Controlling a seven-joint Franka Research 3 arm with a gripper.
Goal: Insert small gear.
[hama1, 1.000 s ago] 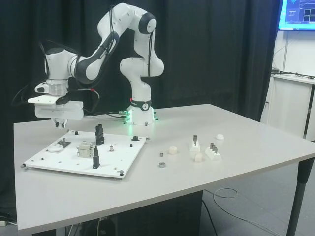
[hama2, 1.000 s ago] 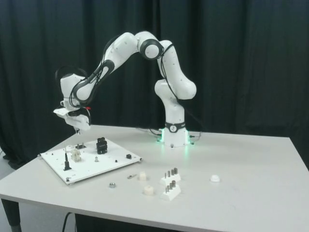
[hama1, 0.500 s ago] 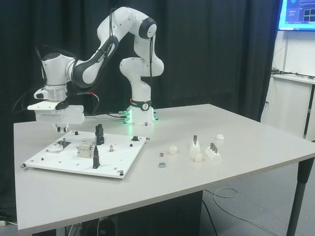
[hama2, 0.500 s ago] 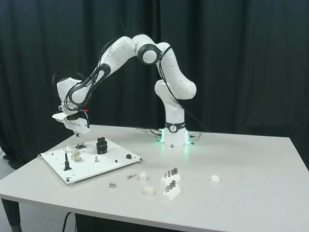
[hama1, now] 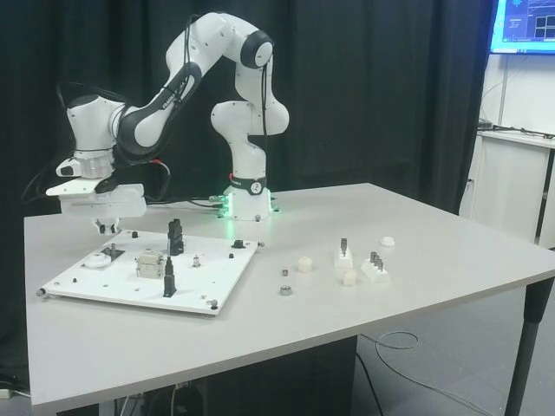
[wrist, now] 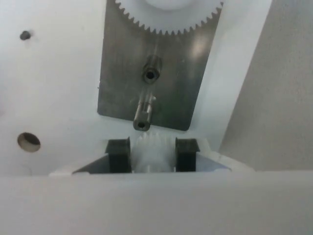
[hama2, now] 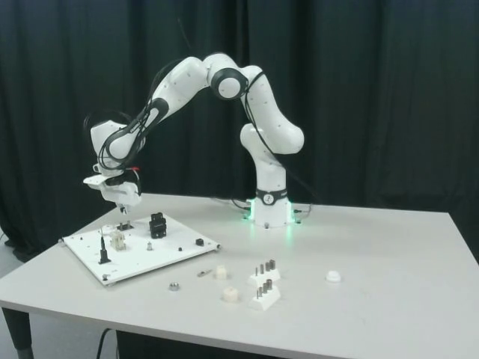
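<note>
Claw: my claw (wrist: 152,155) hangs over the far left corner of the white board (hama1: 208,279); its black fingers (wrist: 119,152) are pinched on the small gear (wrist: 152,152), one pad on each side.
Small gear: white, toothed, held between my pads, clear of the board and not yet on a shaft. Seen from the wrist it sits just beside the tip of the nearer shaft, close to it; I cannot tell whether they touch.
Gear axis: the gear is short, with no marked long side; only its toothed rim shows between the pads, and I cannot tell which way its bore points.
Grey plate (wrist: 122,73): a metal plate set flat in the board, directly below my claw.
Shafts: two upright pins on the plate, the nearer shaft (wrist: 143,115) standing bare, the second shaft (wrist: 150,74) beyond it, also bare.
Large gear (wrist: 168,17): white, toothed, seated at the plate's far end past the second shaft.
Board: white, lying flat near the worktop's (hama1: 416,286) left edge, carrying black fixtures (hama1: 174,238) toward its middle.
Loose parts: white blocks with pins (hama1: 375,267) and small white pieces lie on the worktop toward its right edge, well apart from the board.
Arm: my white arm (hama1: 165,87) reaches from its base at the worktop's far edge across to the board.
</note>
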